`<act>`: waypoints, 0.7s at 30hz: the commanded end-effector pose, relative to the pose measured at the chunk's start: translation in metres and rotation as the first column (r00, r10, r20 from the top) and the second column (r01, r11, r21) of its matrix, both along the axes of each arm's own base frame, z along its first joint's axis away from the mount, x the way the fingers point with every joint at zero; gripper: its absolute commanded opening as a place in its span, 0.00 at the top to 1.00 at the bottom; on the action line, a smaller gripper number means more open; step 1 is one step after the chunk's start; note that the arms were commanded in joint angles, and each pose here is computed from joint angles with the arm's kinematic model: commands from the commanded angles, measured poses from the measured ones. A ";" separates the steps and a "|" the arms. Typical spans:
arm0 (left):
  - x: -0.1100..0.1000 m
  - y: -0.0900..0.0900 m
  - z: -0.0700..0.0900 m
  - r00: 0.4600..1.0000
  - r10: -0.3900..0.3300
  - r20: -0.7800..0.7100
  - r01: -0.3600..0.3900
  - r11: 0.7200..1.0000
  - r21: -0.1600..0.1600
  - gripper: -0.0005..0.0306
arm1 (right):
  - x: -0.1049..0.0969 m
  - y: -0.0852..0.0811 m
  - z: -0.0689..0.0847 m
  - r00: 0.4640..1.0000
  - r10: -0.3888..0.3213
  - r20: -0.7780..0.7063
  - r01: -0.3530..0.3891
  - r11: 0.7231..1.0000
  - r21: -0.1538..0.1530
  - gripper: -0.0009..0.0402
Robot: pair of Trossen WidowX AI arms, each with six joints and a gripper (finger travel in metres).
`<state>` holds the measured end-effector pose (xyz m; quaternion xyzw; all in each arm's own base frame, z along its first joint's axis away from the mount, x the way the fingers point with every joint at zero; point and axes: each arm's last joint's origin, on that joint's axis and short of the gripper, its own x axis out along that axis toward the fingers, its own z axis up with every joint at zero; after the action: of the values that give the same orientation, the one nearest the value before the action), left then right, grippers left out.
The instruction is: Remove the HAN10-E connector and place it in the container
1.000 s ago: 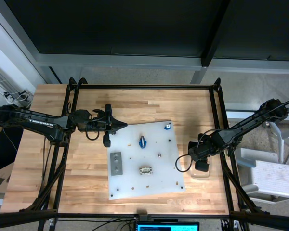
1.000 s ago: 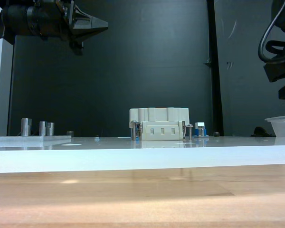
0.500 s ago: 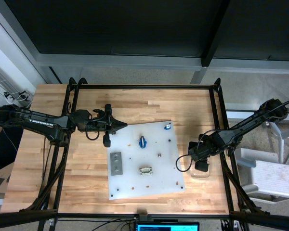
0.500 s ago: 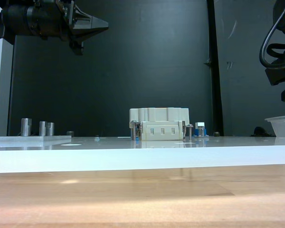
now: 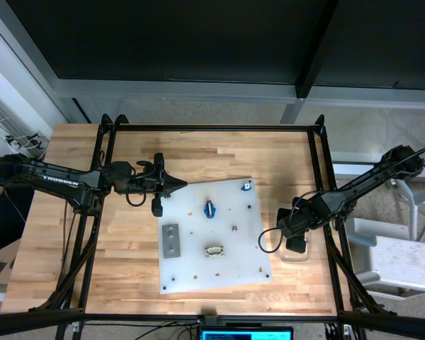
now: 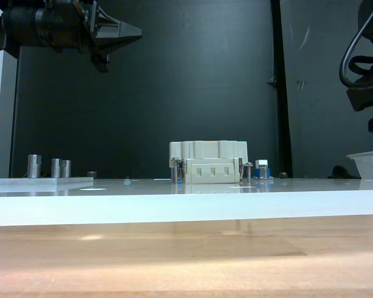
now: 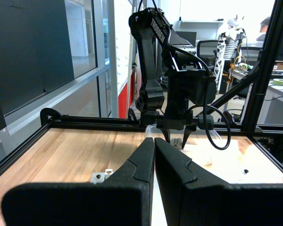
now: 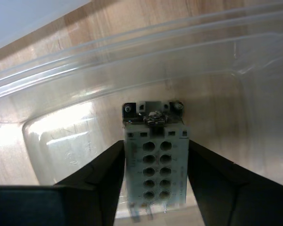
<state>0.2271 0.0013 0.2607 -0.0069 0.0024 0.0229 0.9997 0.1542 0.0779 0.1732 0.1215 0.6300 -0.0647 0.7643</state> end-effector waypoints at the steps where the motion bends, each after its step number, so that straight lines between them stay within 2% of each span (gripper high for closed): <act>1: 0.000 0.000 0.000 1.000 0.000 0.000 0.000 1.000 0.000 0.98 | 0.000 0.000 0.000 1.000 -0.008 0.007 0.008 1.000 -0.014 0.44; 7: 0.000 0.000 0.000 1.000 0.000 0.000 0.000 1.000 0.000 0.98 | 0.000 0.000 0.000 1.000 -0.014 0.007 0.014 1.000 -0.013 0.32; 12: 0.000 0.000 0.000 1.000 0.000 0.000 0.000 1.000 0.000 0.98 | 0.000 0.000 0.002 1.000 -0.014 0.006 0.014 1.000 -0.014 0.30; 14: 0.000 0.000 0.000 1.000 0.000 0.000 0.000 1.000 0.000 0.98 | 0.001 0.001 0.005 1.000 -0.014 0.006 0.014 1.000 -0.017 0.30; 17: 0.000 0.000 0.000 1.000 0.000 0.000 0.000 1.000 0.000 0.98 | 0.001 0.000 0.013 1.000 -0.018 0.004 0.018 0.999 -0.044 0.30; 21: 0.000 0.000 0.000 1.000 0.000 0.000 0.000 1.000 0.000 0.98 | 0.001 0.000 0.025 1.000 -0.018 0.014 0.018 0.999 -0.038 0.30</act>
<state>0.2270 0.0013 0.2606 -0.0069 0.0026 0.0229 0.9997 0.1552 0.0781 0.1946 0.1117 0.6249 -0.0849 0.7679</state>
